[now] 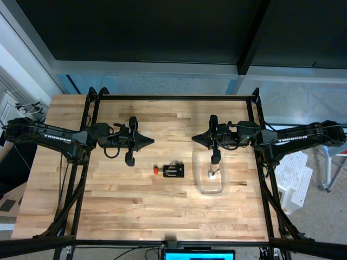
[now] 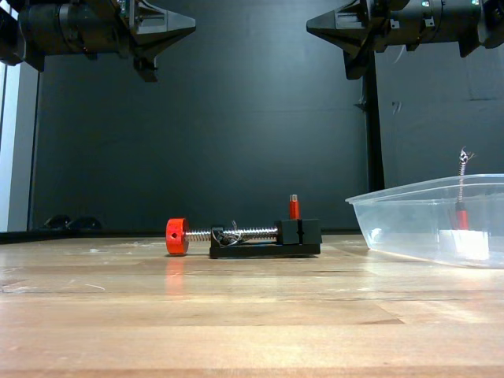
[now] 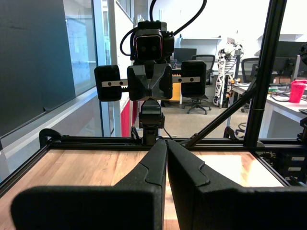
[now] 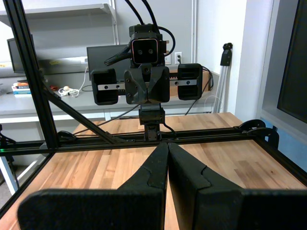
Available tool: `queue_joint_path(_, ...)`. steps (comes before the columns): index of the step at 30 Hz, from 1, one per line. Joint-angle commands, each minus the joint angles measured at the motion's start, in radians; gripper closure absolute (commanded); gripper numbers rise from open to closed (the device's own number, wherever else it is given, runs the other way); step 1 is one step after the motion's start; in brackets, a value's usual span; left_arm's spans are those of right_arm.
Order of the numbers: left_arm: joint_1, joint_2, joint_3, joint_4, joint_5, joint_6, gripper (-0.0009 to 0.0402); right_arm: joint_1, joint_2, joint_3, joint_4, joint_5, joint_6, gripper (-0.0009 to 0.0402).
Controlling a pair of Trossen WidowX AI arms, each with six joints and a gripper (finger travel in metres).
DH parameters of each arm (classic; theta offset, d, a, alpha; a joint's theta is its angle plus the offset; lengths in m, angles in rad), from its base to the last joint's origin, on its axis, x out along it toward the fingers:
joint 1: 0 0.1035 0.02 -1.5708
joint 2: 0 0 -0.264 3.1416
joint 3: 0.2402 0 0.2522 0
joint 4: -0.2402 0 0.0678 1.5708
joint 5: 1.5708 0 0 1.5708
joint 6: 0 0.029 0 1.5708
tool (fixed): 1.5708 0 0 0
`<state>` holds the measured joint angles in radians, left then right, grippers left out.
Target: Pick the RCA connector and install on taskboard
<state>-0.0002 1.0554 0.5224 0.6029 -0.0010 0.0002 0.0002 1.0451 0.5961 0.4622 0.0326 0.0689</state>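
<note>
RCA connector (image 1: 214, 172) is sitting in the clear tray (image 1: 201, 187), probably corralled there for easy picking, near the taskboard (image 1: 174, 171) on the tabletop (image 1: 108, 206). Left claw (image 1: 147, 141) and right claw (image 1: 196, 138) are hovering high, both clenched and empty, seemingly parked.

The left gripper (image 1: 150, 142) and right gripper (image 1: 195, 138) hang high above the surface (image 1: 135, 206), fingers pressed together, their tips facing each other across an open gap. Below that gap lies the black block (image 1: 174, 171), with bare wood all round it and only its red peg (image 2: 294, 206) standing up. Just beside it, the clear tray (image 1: 209, 190) walls in the thin plug (image 2: 462, 177), which is open from above.
</note>
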Motion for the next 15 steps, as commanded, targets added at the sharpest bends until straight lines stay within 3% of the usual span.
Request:
queue_joint_path(1, 0.0, 0.0, 0.0, 0.0, 0.0, 0.0, 0.0393, 0.0, 0.0, 0.0, 0.0, 0.0, 0.0, 0.0393)
queue_joint_path(15, 0.0, 0.0, 0.0, 0.0, 0.0, 0.0, 0.0393, 0.0, 0.0, 0.0, -0.001, -0.002, 0.006, 0.0393)
